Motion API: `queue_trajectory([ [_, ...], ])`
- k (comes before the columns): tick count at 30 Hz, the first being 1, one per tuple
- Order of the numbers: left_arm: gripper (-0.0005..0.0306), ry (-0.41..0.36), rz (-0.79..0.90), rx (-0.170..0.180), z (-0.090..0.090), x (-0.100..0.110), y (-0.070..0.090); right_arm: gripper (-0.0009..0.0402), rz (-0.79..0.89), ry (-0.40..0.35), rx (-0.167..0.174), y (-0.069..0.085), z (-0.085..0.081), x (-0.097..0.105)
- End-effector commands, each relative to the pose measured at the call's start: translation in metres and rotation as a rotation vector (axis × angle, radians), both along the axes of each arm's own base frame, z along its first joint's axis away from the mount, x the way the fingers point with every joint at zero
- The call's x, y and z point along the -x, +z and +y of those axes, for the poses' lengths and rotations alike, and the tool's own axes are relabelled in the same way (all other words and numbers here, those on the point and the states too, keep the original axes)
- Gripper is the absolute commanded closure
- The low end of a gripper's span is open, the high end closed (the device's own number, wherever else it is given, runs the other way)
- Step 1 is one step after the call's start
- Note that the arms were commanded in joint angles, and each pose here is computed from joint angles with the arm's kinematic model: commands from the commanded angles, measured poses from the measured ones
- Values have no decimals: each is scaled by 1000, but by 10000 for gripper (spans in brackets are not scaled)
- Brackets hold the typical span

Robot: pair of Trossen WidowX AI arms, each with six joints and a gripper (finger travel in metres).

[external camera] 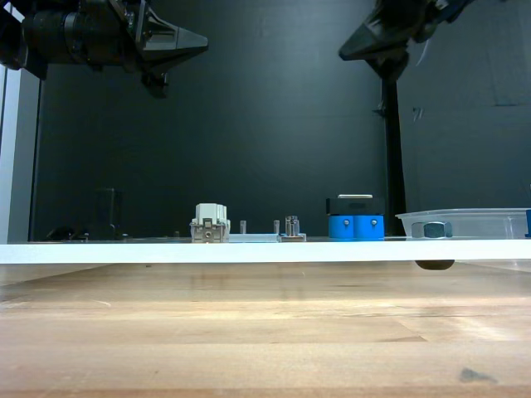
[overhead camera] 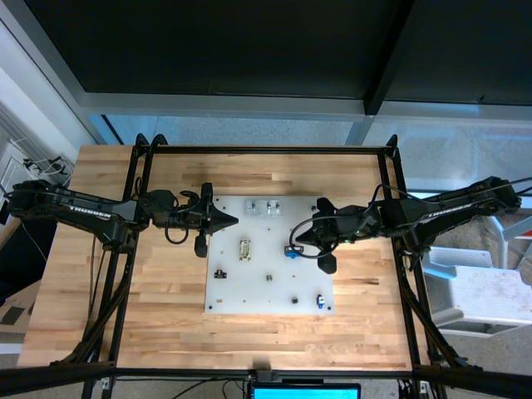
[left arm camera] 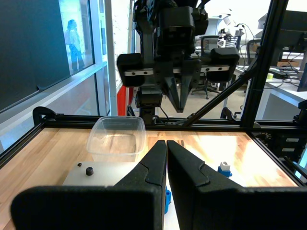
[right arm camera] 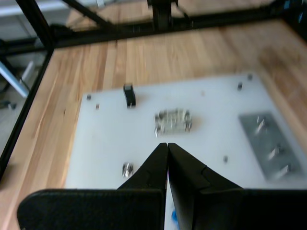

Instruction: Unfasten the M12 fastener and place in the container

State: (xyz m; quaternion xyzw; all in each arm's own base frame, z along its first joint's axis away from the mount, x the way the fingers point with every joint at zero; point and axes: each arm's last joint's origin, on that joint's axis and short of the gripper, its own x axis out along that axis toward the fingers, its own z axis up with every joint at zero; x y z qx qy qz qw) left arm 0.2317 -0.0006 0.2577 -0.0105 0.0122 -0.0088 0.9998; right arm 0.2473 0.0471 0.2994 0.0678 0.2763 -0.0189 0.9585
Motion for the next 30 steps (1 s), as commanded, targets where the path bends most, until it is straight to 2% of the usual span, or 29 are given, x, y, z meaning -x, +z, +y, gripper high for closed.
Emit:
queue_trajectory([
  [1, 300, 0, 0, 0, 0, 0, 0, 393, 67, -19, -26, 4, 7, 1],
  [5, 300, 0, 0, 0, 0, 0, 0, 393, 180, -45, -68, 4, 17, -6],
  [12, 300, 0, 0, 0, 0, 0, 0, 393, 336, -62, -103, 3, 43, -31],
  [15, 300, 0, 0, 0, 0, 0, 0, 393, 404, -73, -105, 3, 55, -42],
  [20, 300, 0, 0, 0, 0, 0, 0, 393, 513, -70, -68, 2, 73, -60],
  [26, 300, 0, 0, 0, 0, 0, 0, 393, 617, -57, -114, -2, 90, -82],
  [30, 300, 0, 0, 0, 0, 0, 0, 393, 701, -79, -127, -9, 97, -90],
])
